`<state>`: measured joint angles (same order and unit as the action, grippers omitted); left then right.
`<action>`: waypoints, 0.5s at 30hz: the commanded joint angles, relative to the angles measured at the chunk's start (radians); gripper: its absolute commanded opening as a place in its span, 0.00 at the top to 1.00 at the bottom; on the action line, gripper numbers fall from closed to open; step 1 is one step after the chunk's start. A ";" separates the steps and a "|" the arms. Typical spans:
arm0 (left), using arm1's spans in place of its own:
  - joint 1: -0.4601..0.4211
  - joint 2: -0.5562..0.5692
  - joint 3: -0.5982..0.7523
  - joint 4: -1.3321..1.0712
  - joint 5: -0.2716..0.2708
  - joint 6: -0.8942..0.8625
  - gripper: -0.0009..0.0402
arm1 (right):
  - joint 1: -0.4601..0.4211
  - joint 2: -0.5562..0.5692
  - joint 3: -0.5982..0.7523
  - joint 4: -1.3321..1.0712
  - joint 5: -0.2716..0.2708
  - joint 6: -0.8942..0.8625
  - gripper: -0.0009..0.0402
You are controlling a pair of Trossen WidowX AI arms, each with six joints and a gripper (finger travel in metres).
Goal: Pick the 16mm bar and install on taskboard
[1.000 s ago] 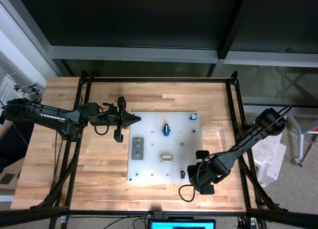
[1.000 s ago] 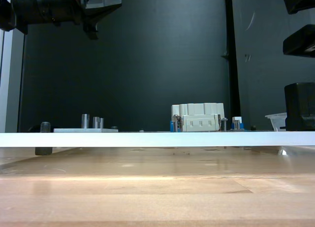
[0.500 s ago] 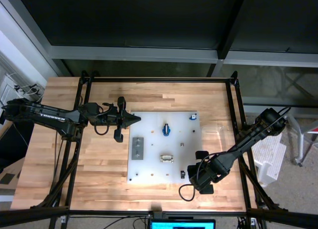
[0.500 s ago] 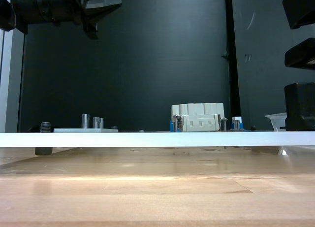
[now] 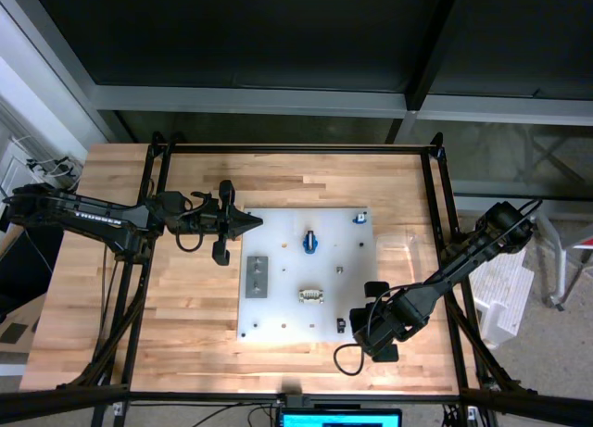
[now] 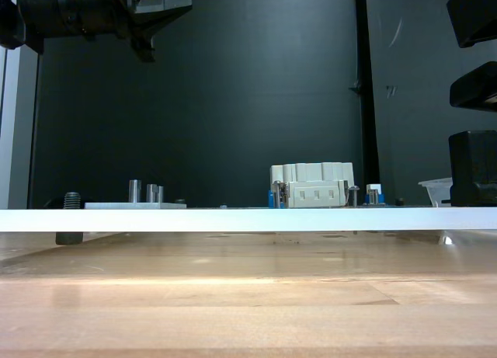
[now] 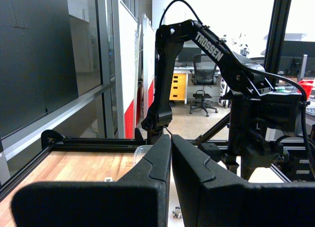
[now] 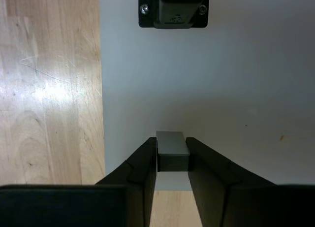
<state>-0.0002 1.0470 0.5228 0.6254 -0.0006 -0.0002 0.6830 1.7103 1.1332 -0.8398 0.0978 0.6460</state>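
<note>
Over the near right corner of the white taskboard [image 5: 278, 327], the right gripper [image 5: 372, 327] has its fingers [image 8: 142, 163] clamped on the short grey 16mm bar [image 8: 172, 144], which is held and not in any seat. The pick looks done; installing the bar remains. Farther off, the left gripper [image 5: 246, 222] hangs above the board's far left edge, fingers pressed together, holding nothing.

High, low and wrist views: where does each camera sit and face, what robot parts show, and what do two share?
High: above near edge, looking down; both arms, left gripper at the taskboard's edge.
Low: table height, level; left gripper overhead, right arm.
Left wrist: past its shut fingers, toward the right arm.
Right wrist: looks down; right gripper holds 16mm bar over the taskboard.
High and low share the connector.
</note>
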 commanded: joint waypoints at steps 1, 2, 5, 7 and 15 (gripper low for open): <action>0.000 0.000 0.000 0.000 0.000 0.000 0.98 | 0.000 0.001 0.000 0.005 -0.006 0.001 0.66; 0.000 0.000 0.000 0.000 0.000 0.000 0.98 | 0.000 0.001 0.000 0.005 -0.012 0.000 0.64; 0.000 0.000 0.000 0.000 0.000 0.000 0.98 | 0.001 0.001 0.000 0.004 -0.012 0.001 0.56; 0.000 0.000 0.000 0.000 0.000 0.000 0.98 | 0.002 0.000 0.001 0.003 -0.018 0.001 0.52; 0.000 0.000 0.000 0.000 0.000 0.000 0.98 | 0.003 -0.034 0.035 -0.051 -0.046 -0.006 0.41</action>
<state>-0.0002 1.0470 0.5224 0.6254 -0.0006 -0.0006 0.6861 1.6871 1.1599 -0.8783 0.0544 0.6415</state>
